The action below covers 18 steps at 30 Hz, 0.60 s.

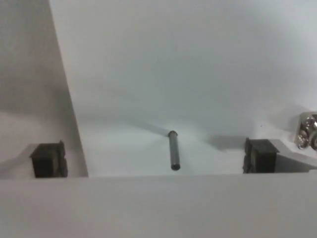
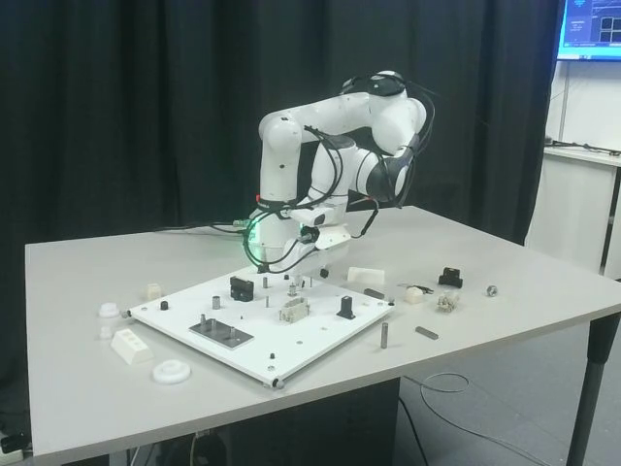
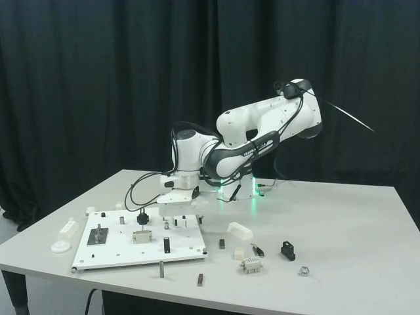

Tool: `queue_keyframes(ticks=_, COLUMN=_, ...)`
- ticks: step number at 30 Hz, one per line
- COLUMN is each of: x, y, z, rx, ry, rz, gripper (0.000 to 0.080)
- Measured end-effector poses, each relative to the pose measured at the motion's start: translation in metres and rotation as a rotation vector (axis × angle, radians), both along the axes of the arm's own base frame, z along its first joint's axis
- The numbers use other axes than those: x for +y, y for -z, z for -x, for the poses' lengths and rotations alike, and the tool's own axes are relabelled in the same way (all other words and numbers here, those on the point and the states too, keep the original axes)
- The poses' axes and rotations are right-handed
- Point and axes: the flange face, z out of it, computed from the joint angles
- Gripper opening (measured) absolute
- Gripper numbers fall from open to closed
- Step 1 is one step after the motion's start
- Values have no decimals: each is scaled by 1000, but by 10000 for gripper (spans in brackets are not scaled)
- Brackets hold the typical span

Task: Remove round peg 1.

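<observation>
Gripper (image 1: pixel 154 158) spread wide, empty, straddles round peg 1 (image 1: pixel 174 149): thin, stiff, likely slick; pinch its exposed top.

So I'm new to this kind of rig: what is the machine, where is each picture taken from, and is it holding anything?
It is a white robot arm bolted on a grey table. Two pictures come from cameras in the room. The third looks down from the wrist, past the two black fingertips of the end effector. The fingers stand apart with nothing between them, so nothing is held. Below them, a thin grey peg stands up from a white board. The board carries small pegs and blocks, and loose white, grey and black parts lie on the table around it.
</observation>
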Motion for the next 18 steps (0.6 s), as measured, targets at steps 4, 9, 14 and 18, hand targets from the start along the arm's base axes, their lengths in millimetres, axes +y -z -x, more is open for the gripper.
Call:
queue_keyframes(ticks=4, x=0, y=0, z=0, rx=-1, ry=1, rz=1, gripper=676)
queue_keyframes(ticks=9, x=-2, y=0, z=0, rx=-3, ry=5, rz=0, gripper=510)
queue_keyframes(ticks=14, x=-3, y=1, z=0, rx=-5, ry=8, rz=-1, gripper=342)
queue_keyframes(ticks=18, x=-3, y=1, z=0, rx=-8, ry=11, rz=-4, gripper=342)
